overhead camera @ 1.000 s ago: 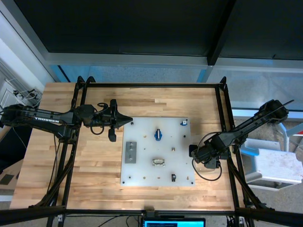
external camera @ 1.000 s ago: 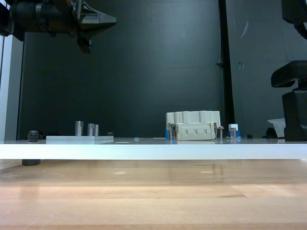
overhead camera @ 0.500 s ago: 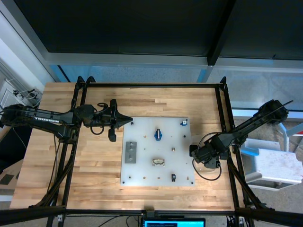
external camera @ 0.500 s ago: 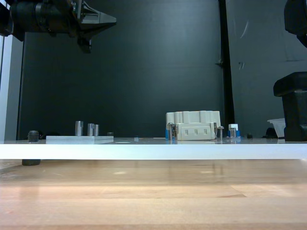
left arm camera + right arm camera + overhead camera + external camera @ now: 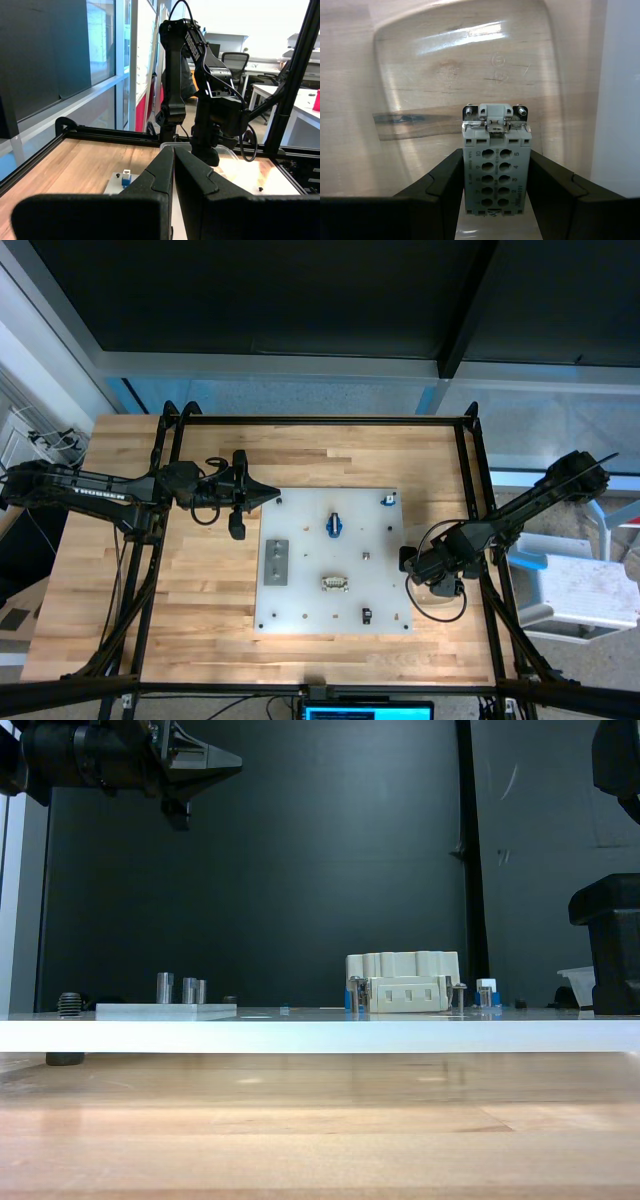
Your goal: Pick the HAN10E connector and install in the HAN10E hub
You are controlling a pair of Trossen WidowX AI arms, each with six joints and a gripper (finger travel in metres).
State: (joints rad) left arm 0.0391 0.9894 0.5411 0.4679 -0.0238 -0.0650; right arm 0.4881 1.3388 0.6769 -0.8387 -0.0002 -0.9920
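Left hand [image 5: 271, 497] raised, fingers closed, arm outstretched. Right hand [image 5: 495, 172] low, fingers clamped on HAN10E connector [image 5: 495, 142].

A white task board [image 5: 300, 612] lies on the wooden counter [image 5: 180, 580], bearing a grey metal plate [image 5: 275, 561] at left and a blue round fitting [image 5: 334, 525] toward the far side; a clear tray [image 5: 420, 75] rests just right of the board.

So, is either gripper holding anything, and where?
Right gripper, off the board's right edge, clamps the HAN10E connector by its long sides. Left gripper, above the board's left edge, holds nothing.
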